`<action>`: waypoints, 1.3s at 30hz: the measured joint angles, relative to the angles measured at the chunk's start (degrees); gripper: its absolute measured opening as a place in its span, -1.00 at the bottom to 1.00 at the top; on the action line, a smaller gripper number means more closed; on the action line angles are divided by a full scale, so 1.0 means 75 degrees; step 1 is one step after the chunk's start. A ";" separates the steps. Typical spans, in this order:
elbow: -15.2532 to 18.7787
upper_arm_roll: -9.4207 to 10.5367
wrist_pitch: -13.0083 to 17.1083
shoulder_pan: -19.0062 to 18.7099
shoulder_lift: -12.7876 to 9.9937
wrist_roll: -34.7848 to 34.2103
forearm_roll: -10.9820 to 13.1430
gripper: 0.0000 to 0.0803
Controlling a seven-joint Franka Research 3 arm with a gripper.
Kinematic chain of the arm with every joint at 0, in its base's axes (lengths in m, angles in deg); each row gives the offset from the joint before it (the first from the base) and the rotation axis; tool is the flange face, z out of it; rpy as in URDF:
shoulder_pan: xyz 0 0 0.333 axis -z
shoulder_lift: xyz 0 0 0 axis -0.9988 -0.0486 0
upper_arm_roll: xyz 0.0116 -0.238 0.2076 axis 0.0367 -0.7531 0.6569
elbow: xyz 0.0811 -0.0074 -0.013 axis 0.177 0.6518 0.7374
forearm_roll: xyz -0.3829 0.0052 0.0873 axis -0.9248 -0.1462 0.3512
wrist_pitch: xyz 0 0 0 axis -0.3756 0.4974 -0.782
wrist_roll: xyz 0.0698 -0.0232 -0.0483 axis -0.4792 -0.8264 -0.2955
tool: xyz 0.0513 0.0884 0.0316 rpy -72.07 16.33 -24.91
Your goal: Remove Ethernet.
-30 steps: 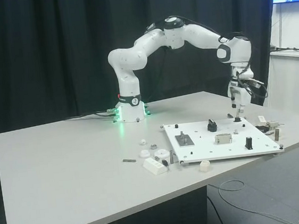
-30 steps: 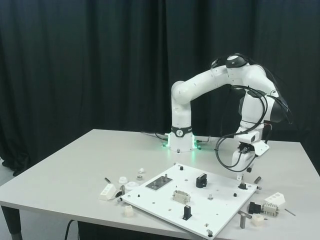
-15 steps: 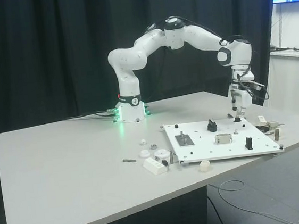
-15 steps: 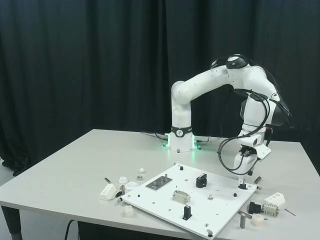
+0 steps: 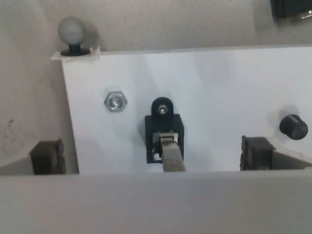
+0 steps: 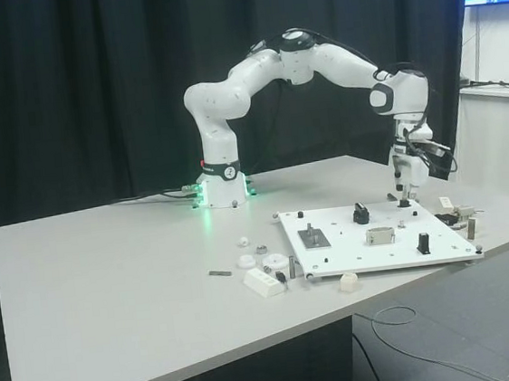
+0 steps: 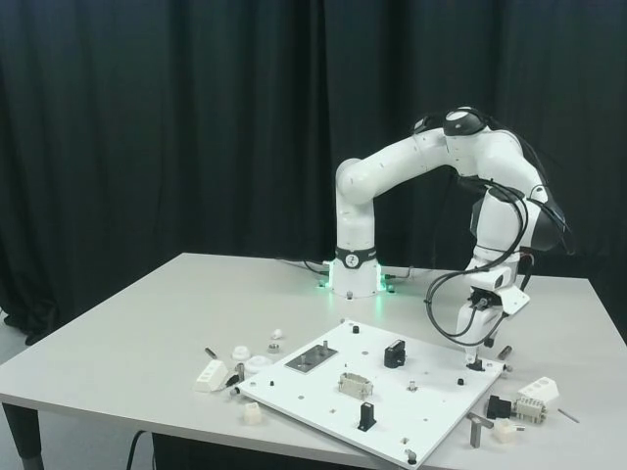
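Since 1 s ago my arm's wrist has swung round and straightened above the far corner of the white board (image 6: 384, 250), the hand (image 6: 402, 186) now more upright over the Ethernet socket (image 5: 164, 131). Wrist cam: black socket sits bolted on the board, a grey Ethernet plug (image 5: 170, 155) seated in it, its body running out under the hand housing. Fingertips (image 5: 48, 157) show either side, apart and well clear of the plug, nothing clamped. From the socket, a hex nut (image 5: 116, 101) lies approx 10 o'clock, a grey ball-top post (image 5: 72, 32) at the board corner beyond it, a black knob (image 5: 293, 126) approx 3 o'clock. I see, 2nd room cam, the hand hanging at approx 3 o'clock of the board, on the grey bench (image 7: 147, 323). Loose white parts (image 7: 212, 375) lie off the board's opposite edge, approx 9 o'clock. Green light glows at the arm base (image 7: 355, 282).
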 joint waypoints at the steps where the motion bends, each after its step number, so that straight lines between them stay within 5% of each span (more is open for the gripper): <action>1: 0.0000 0.0010 0.0012 0.0006 0.0000 0.0000 0.0000 0.99; 32: -0.0007 0.0185 0.0107 0.0097 0.0000 0.0000 0.0024 0.99; 33: -0.0007 0.0189 0.0107 0.0101 0.0000 -0.0001 0.0028 0.65; 38: -0.0008 0.0208 0.0107 0.0130 0.0000 -0.0030 0.0053 0.65; 39: -0.0009 0.0212 0.0107 0.0137 0.0000 -0.0032 0.0057 0.18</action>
